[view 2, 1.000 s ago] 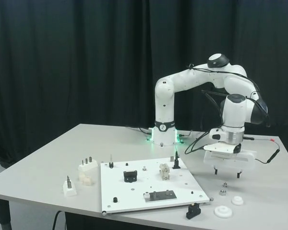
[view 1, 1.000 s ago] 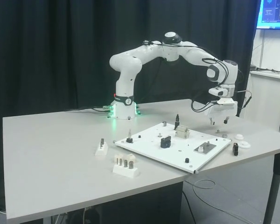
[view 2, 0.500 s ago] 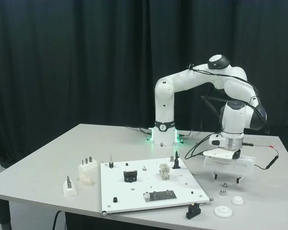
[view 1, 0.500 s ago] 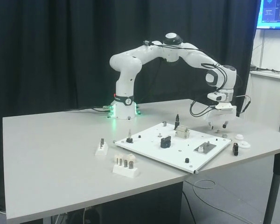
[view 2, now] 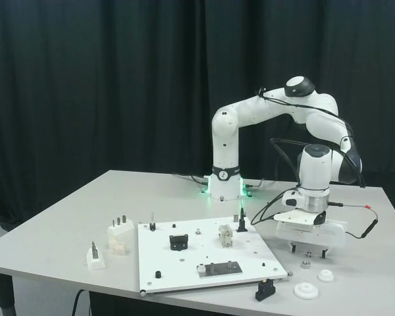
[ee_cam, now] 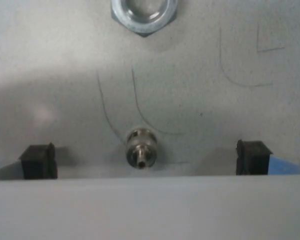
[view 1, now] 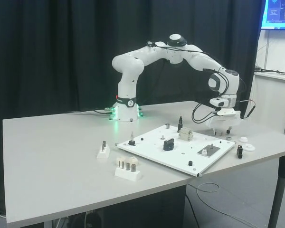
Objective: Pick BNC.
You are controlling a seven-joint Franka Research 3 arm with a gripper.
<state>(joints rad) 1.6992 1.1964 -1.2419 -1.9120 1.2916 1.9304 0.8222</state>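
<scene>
Wrist view: I am seeing gripper [ee_cam: 142, 160] spread wide, straddling upright BNC [ee_cam: 140, 148]; off-centre closing risks toppling it.

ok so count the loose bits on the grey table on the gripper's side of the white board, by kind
BNC connector: 1
hex nut: 1
white discs: 2
black part: 1
Total: 5

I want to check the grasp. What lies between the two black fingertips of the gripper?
In the wrist view, the BNC connector stands on the grey table between the open gripper's fingertips, touching neither.
</scene>
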